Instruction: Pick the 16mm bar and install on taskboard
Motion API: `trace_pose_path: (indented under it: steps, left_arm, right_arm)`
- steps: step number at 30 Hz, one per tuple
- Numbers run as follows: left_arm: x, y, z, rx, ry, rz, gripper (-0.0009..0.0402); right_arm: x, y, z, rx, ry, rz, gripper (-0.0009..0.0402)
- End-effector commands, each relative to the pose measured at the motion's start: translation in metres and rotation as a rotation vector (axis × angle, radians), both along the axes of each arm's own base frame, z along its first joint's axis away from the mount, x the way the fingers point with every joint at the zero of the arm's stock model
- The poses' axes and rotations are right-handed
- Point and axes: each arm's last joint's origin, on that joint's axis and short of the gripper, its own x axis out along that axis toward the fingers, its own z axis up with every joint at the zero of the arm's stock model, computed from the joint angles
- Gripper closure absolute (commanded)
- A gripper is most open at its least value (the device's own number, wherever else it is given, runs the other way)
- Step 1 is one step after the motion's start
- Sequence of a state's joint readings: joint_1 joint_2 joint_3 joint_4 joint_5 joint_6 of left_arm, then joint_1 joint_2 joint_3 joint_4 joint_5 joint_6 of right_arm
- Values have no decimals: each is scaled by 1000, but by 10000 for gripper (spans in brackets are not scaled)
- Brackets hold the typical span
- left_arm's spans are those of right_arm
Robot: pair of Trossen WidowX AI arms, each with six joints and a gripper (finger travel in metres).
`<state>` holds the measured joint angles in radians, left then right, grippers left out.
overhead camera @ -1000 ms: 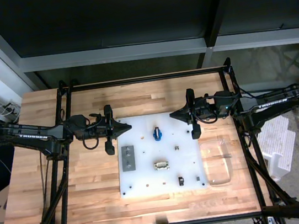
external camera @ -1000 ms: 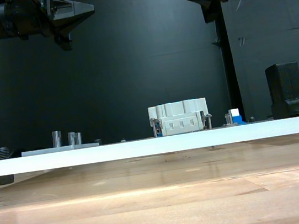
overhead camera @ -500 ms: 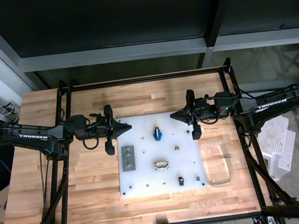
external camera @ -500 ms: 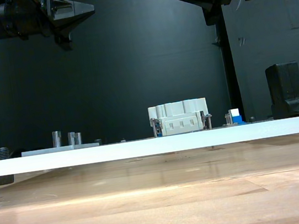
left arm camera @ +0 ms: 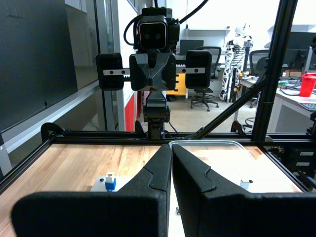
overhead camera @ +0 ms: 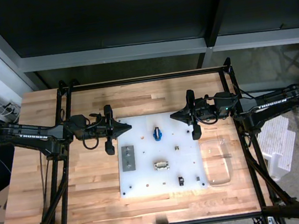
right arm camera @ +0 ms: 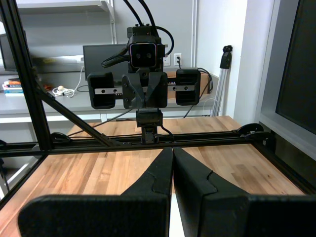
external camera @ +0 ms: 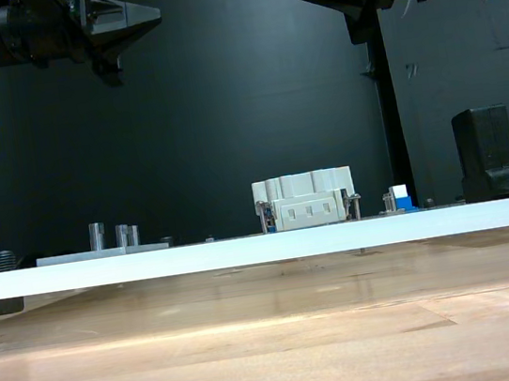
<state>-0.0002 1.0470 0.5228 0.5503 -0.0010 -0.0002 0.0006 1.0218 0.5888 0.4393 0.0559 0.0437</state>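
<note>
taskboard (overhead camera: 142,174) below left jaws, right jaws

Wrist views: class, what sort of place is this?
Likely a robotics lab: black office chairs, a dark computer monitor, a black metal frame. The left gripper and right gripper hang shut over the white plastic taskboard's far edge.

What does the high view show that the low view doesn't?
High only: the taskboard laid out flat, and the tray's whole outline beside it. Low only: heights, with the pegs upright on the grey block and a wide gap under both pincers. Both: left pincer raised by the board's far left, right pincer by its far right, each shut and empty; the white connector and black connector. I can't spot the bar in either.
</note>
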Motion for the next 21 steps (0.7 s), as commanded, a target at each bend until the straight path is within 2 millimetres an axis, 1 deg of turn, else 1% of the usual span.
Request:
trace_pose_path:
  steps: [1, 21]
  left_arm:
    - [0, 0, 0, 0, 0, 0, 393]
    - [0, 0, 0, 0, 0, 0, 393]
  right_arm:
    - [0, 0, 0, 20, -2, -1, 393]
    - [0, 0, -4, 28, 36, -3, 393]
